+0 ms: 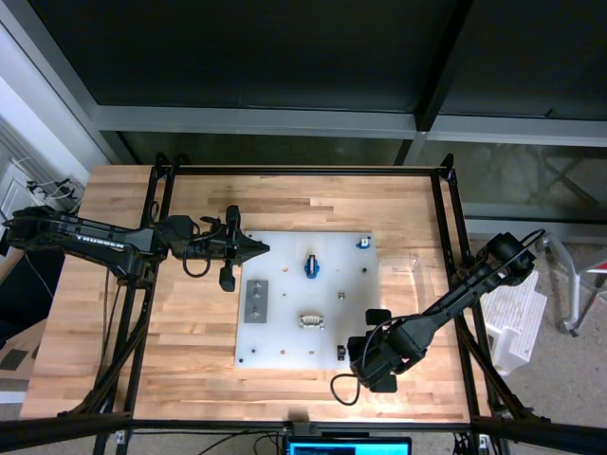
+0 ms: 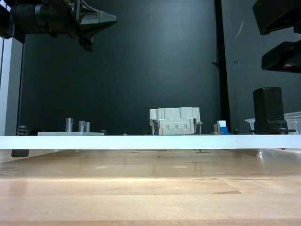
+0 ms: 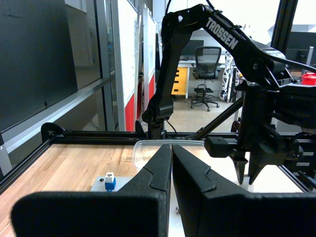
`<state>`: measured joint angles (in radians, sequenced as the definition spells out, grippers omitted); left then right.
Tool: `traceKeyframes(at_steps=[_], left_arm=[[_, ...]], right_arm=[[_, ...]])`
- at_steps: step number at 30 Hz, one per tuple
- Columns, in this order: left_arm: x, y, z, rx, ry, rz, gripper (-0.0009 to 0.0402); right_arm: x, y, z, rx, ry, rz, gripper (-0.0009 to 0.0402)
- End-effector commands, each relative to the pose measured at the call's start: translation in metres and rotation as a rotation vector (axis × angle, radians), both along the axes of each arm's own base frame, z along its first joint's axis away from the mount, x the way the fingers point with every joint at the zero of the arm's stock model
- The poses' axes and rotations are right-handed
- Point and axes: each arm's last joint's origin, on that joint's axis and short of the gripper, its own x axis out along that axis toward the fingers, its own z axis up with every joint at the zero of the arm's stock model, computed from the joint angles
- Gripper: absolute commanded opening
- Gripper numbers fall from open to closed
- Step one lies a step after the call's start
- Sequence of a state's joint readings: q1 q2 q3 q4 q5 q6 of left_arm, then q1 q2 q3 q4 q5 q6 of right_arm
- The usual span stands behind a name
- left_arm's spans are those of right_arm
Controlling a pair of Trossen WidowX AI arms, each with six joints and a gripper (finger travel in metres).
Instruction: Pick the 16mm bar and install on taskboard
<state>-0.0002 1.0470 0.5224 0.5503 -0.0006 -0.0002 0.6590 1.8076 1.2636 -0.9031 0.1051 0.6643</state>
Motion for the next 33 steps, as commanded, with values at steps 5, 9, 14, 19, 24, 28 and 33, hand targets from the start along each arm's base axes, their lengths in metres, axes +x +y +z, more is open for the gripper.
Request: traceKeyframes(at_steps=[5,9,14,19,24,28,33], left_arm=[[0.0,0.0,0.0,0.0,0.0,0.0,0.0],[0.0,0.0,0.0,0.0,0.0,0.0,0.0],[0.0,0.0,0.0,0.0,0.0,0.0,0.0],[0.0,0.0,0.0,0.0,0.0,0.0,0.0],[0.0,0.0,0.0,0.0,0.0,0.0,0.0],[0.0,0.0,0.0,0.0,0.0,0.0,0.0],[0.0,0.0,0.0,0.0,0.0,0.0,0.0]], right_arm=[[0.0,0.0,0.001,0.005,-0.006,0.0,0.0152],[0.0,0.0,0.003,0.007,-0.007,0.001,0.0175],[-0.005,-0.003,0.014,0.009,-0.013,0.012,0.0195],[-0.006,-0.005,0.02,0.019,-0.028,0.018,0.0201],[-0.007,-0.005,0.021,0.021,-0.029,0.018,0.0199],[-0.007,-0.005,0.022,0.023,-0.032,0.019,0.0199],[-0.009,-0.008,0.03,0.031,-0.054,0.055,0.0197]])
